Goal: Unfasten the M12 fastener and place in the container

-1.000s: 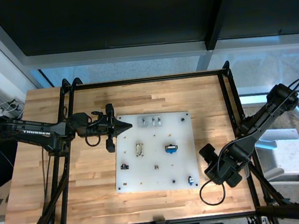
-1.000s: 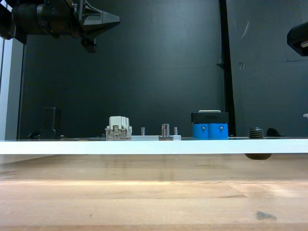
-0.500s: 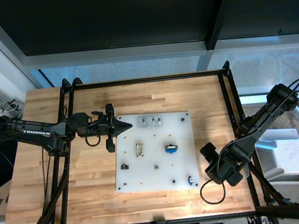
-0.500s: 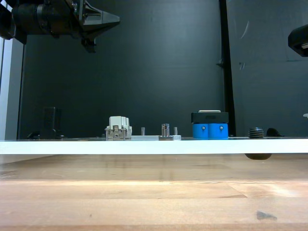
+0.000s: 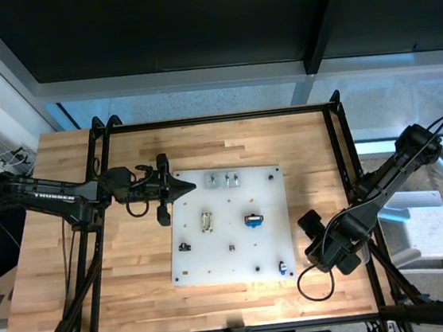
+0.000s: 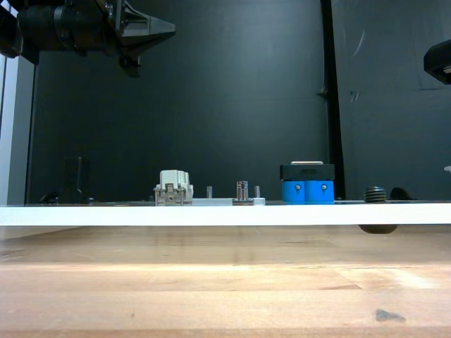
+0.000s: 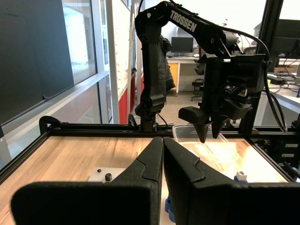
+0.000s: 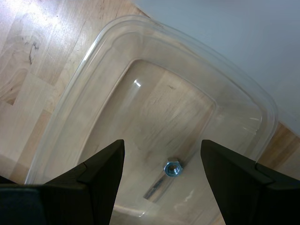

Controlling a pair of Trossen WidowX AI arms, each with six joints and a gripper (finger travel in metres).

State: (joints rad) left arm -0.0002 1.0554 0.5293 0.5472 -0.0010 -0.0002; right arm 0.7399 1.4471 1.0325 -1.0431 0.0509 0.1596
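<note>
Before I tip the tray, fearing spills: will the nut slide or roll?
Likely slides: nut lies flat on the smooth clear tray. Its hex sides probably resist rolling. Right gripper hangs open above; left gripper, shut, over the board's far-left edge.

Left tool pinched together, aloft; right tool wide apart, downward-pointing.

Right pincer hangs over the clear tray with its fingers spread wide, gripping nothing. The little silver nut lies loose on the tray's floor. The tray sits on the wooden bench.
</note>
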